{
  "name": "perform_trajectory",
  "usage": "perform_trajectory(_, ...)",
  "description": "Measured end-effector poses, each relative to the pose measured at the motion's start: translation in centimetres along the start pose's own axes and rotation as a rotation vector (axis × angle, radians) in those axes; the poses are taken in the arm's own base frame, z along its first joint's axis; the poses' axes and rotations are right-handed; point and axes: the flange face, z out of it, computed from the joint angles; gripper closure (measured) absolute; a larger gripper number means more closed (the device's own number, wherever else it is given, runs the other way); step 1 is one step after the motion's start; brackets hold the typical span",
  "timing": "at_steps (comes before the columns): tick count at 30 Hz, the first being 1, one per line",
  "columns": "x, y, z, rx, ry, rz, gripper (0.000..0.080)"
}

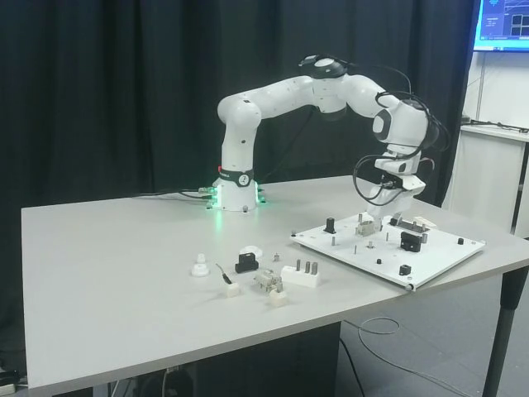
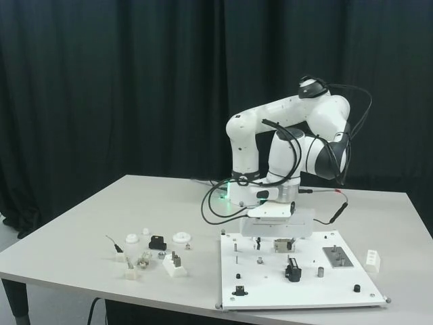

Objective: Pick square peg 2.

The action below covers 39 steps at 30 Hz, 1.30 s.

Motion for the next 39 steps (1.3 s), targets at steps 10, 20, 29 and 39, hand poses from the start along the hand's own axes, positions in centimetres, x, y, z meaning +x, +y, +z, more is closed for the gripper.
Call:
perform_trajectory(10,2.2,0.7,-0.9,-0.03,0.046,-0.019,0.0003)
perform_trajectory(20,4.9,2.6,-1.3,-0.036,0.07,-0.055,0.0003)
perform_trajectory(29,7.4,5.6,-1.1,-0.041,0.072,-0.091,0.0003)
perform_trajectory(39,10.3,9.9,-1.0,-0.045,0.066,-0.093,0.0003)
